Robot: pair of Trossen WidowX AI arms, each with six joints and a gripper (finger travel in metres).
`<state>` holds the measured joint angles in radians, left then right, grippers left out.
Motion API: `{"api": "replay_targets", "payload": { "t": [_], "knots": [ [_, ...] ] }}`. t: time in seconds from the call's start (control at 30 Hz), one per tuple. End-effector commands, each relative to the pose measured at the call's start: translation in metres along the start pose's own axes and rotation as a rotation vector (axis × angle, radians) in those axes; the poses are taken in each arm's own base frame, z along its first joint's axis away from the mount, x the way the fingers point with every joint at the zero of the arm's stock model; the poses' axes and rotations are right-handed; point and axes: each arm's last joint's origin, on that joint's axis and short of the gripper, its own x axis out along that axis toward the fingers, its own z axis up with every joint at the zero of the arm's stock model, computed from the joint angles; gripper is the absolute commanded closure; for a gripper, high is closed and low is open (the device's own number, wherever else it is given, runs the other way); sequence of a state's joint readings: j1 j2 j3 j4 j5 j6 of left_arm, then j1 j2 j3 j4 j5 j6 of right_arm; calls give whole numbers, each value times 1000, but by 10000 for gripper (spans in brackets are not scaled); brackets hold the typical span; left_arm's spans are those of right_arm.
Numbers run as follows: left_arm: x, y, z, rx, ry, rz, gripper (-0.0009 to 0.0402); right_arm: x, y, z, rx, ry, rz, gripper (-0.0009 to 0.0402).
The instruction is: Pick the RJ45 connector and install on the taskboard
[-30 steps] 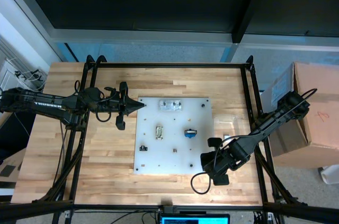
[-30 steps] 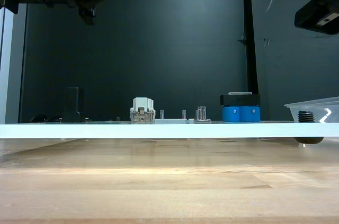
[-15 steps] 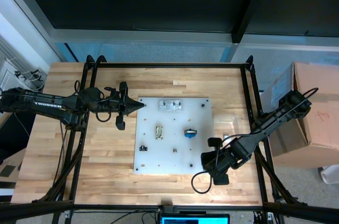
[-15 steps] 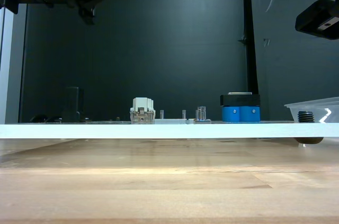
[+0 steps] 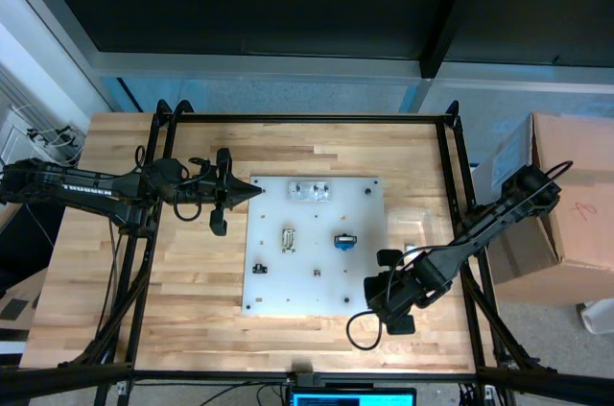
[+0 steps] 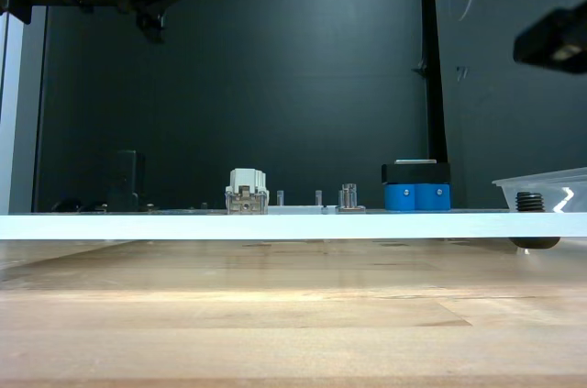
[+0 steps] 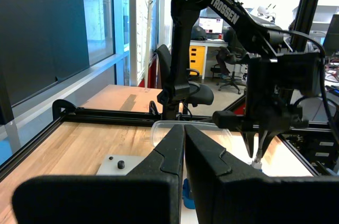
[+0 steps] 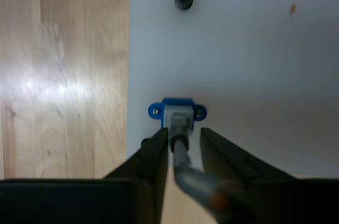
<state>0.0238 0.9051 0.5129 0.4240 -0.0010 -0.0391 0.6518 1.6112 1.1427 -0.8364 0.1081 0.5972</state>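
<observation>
From my station I judge the pick as done and the install as yet to come. The right gripper (image 8: 183, 134) is clamped on the connector (image 8: 180, 122): in its wrist view the clear plug sits between the two fingers (image 8: 154, 152) with its cable (image 5: 357, 329) running back out of the grip. In the high view that cable loops over the table (image 5: 192, 300) off the board's near right corner.

The connector is held and clear of its seat. The low view shows the right gripper high above the board (image 5: 288, 281), and the high view puts it over the board's right edge toward the near corner. The blue port (image 5: 344, 241), which I take for the seat, stands further in, right of the board's middle. In the wrist view the plug's nose lines up with the port, but that is only along the camera's line of sight; the two are well apart.

The left gripper (image 7: 184, 131) has its fingers pressed together on nothing. It hangs high over the table, just off the board's left edge near the far corner, pointing in toward the board.

What I think is left:
- Carry the plug in over the port.
- Square it to the opening.
- Lower it and press until it is fully in.
- Let go.

I would watch the cable loop as I go, since its drag could tilt the plug in the grip.
</observation>
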Motion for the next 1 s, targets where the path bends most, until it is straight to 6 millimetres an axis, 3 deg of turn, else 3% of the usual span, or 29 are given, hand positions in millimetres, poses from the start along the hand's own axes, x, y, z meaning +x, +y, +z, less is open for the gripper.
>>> {"api": "replay_targets", "payload": {
  "t": [0.03, 0.27, 0.43, 0.67, 1.0],
  "knots": [
    [0, 0, 0, 0, 0, 0, 393, -10, 1, 3, 3, -17, 7, 246],
    [0, 0, 0, 0, 0, 0, 393, -36, -6, -3, 12, -24, 23, 210],
    [0, 0, 0, 0, 0, 0, 393, -54, -14, -10, 31, -31, 28, 214],
    [0, 0, 0, 0, 0, 0, 393, -62, -17, -10, 47, -70, 36, 236],
    [0, 0, 0, 0, 0, 0, 393, -106, -85, 13, 97, -389, -42, 310]
  ]
}}
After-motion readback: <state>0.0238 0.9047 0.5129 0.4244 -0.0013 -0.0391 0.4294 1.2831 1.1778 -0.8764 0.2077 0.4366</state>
